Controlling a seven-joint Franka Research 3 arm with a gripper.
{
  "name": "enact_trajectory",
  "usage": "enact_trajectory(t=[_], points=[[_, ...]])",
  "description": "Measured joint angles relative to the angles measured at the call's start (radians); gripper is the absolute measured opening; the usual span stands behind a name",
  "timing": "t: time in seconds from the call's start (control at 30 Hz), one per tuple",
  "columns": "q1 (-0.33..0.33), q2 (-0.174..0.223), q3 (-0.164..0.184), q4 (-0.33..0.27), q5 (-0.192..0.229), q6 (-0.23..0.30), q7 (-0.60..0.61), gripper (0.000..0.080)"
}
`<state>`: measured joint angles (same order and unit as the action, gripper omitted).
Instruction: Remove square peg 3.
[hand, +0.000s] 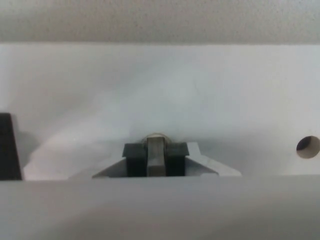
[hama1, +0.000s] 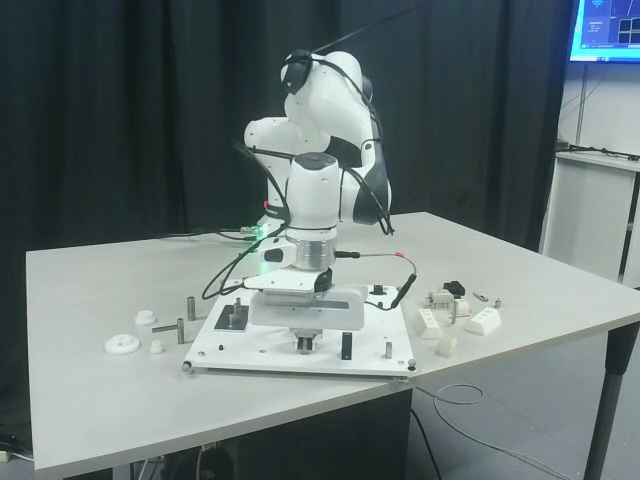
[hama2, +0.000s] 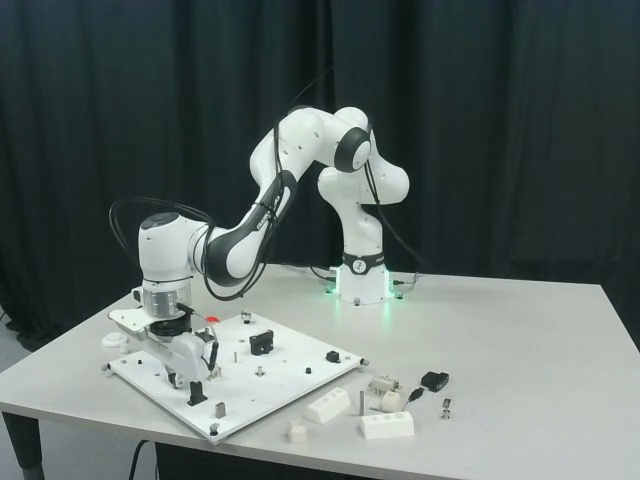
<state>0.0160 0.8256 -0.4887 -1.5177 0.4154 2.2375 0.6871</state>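
In the wrist view a grey square peg (hand: 156, 159) stands upright between my two black fingers (hand: 134, 160), which press on it from both sides. My gripper (hand: 156, 162) is shut on it, low over the white board (hand: 200, 90). The first room view shows the gripper (hama1: 303, 343) down at the board (hama1: 250, 352) near its front edge. The second room view has the gripper (hama2: 196, 388) at the board's (hama2: 290, 375) near left part. Whether the peg's foot sits in its hole is hidden.
A black block (hand: 7, 147) and a round hole (hand: 307, 146) lie on the board either side of the gripper. A black peg (hama1: 346, 346) and a small grey peg (hama1: 388, 348) stand close by. White parts (hama1: 485, 322) and white gears (hama1: 122, 345) lie on the table.
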Motion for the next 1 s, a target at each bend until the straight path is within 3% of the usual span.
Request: enact_trajectory(t=[1.0], points=[[-0.001,-0.001,0.000,0.000,0.000,-0.002,0.061,0.0076]])
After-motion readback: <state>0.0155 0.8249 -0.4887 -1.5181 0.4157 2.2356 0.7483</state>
